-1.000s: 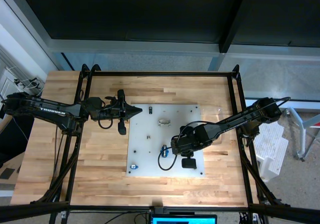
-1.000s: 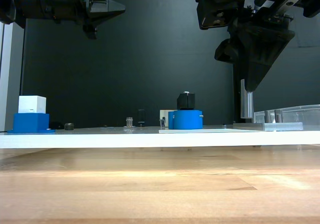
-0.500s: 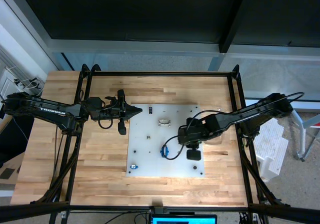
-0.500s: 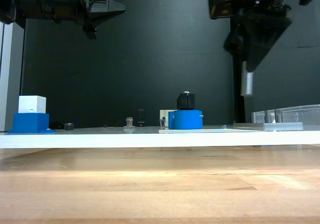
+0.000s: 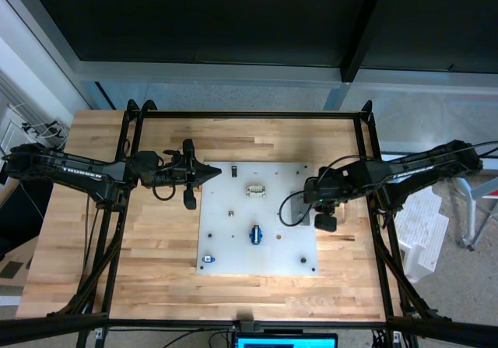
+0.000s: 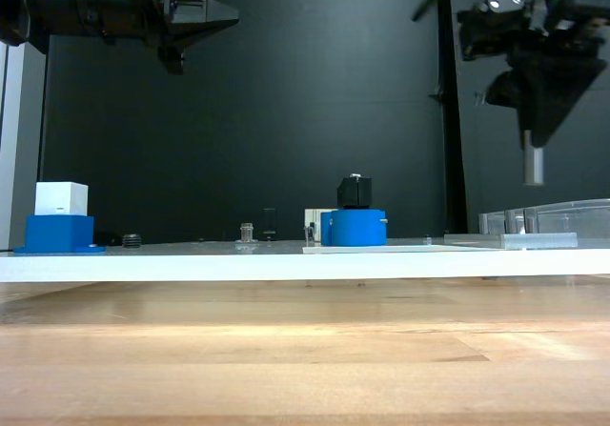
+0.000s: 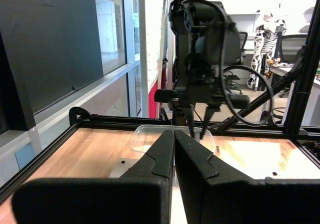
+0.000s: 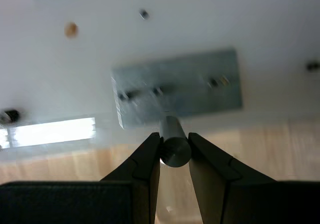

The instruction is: Remove the 16mm cylinder and place in the container

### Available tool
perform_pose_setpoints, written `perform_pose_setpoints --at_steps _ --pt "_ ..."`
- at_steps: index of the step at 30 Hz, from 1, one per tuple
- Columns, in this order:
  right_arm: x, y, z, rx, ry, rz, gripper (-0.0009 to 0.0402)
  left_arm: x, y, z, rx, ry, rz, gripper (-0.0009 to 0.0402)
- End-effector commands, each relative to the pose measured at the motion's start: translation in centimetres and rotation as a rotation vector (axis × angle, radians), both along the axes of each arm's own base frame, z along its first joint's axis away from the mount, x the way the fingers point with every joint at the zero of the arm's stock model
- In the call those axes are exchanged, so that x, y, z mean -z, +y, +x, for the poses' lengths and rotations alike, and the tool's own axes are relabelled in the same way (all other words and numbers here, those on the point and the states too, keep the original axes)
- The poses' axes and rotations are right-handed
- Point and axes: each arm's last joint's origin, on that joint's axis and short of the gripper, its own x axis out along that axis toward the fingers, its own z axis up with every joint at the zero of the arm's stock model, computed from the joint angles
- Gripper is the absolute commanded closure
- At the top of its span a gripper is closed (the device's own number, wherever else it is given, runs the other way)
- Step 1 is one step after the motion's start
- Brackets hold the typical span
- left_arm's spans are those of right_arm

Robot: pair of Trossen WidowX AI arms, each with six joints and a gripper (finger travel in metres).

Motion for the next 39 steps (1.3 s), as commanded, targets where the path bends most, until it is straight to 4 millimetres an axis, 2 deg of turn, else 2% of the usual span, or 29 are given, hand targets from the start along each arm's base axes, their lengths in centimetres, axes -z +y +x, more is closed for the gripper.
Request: perform_pose_setpoints --at_steps 1,8,14,17,24,29,33,39 --pt "0.4 -0.4 -1.5 0.034 0.027 -0.004 0.0393 0.0 0.0 0.0 0.0 -0.001 0.0 0.0393" --pt "1.7 -0.9 -4.1 0.105 0.075 -0.01 0.0393 0.0 0.0 0.0 0.0 0.0 0.0 0.0393" --pt "3.2 -1.0 -4.7 0.141 0.119 -0.013 0.0387 0.0 0.0 0.0 0.0 0.0 0.0 0.0393" --pt "3.6 -1.0 -4.9 0.151 0.127 -0.014 0.0358 0.0 0.0 0.0 0.0 0.0 0.0 0.0393" --pt "3.8 -1.1 -4.9 0.169 0.124 -0.026 0.0264 0.0 0.0 0.0 0.0 0.0 0.0 0.0393" --pt "3.8 -1.0 -4.8 0.168 0.115 -0.024 0.0216 0.0 0.0 0.0 0.0 0.0 0.0 0.0393" --pt "3.6 -1.0 -4.7 0.168 0.104 -0.021 0.0198 0.0 0.0 0.0 0.0 0.0 0.0 0.0393" --pt "2.7 -0.9 -4.3 0.157 0.075 -0.015 0.02 0.0 0.0 0.0 0.0 0.0 0.0 0.0393"
